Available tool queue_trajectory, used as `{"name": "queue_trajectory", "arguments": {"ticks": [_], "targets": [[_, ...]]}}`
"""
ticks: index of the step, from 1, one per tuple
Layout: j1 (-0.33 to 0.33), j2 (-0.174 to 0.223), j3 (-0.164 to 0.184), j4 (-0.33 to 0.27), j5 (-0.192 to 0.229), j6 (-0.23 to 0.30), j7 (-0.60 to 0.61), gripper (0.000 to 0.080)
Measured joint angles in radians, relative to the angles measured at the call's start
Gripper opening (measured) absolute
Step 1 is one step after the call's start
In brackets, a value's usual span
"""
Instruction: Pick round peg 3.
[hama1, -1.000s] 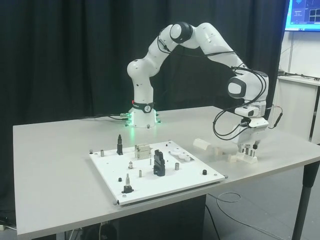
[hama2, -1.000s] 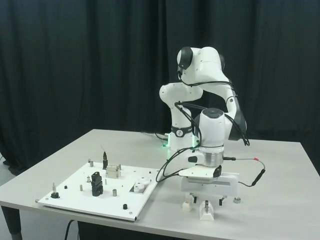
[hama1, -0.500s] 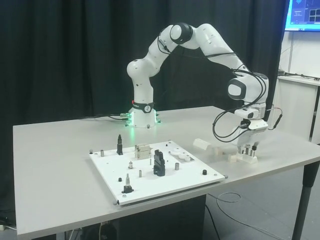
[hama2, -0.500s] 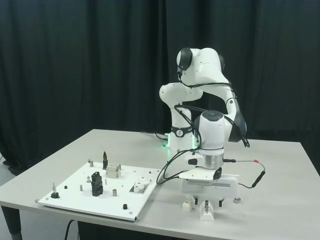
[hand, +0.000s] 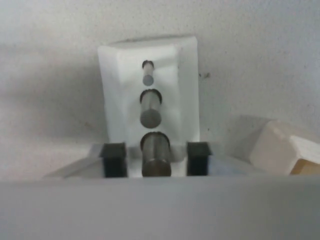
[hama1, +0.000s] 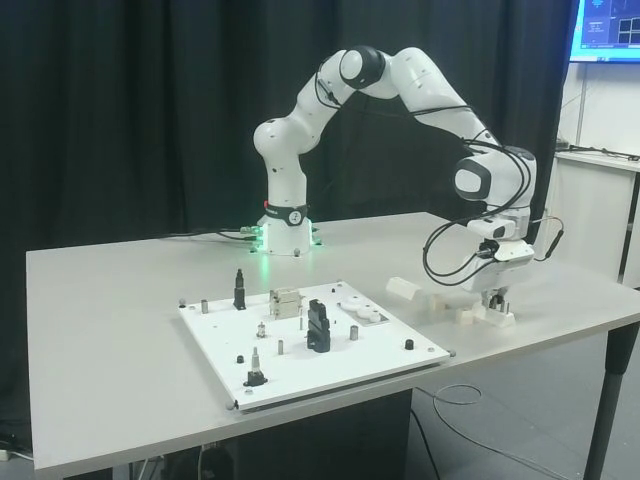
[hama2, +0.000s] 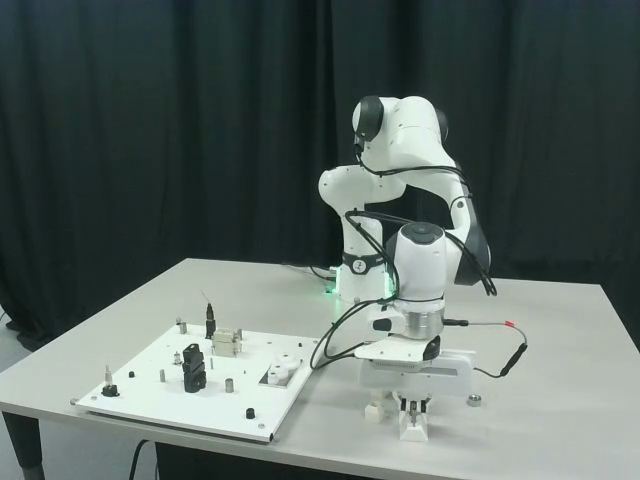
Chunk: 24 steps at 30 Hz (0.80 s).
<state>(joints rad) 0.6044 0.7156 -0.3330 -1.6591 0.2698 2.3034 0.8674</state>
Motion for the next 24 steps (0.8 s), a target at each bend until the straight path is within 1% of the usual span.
{"name": "queue_trajectory", "arguments": {"ticks": [8,9,18,24], "targets": [[0.000,0.000,0.002,0.005,0.002,-0.001,0.000,0.0366],[0.000,0.000,0.002,0.006,0.002,-0.002,0.000,0.0112],[0.000,0.000,0.002,0.026,0.005,-0.031,0.011,0.0112],[0.000,-0.002,0.000,0.054,0.005,-0.081,0.019,0.0112]]}}
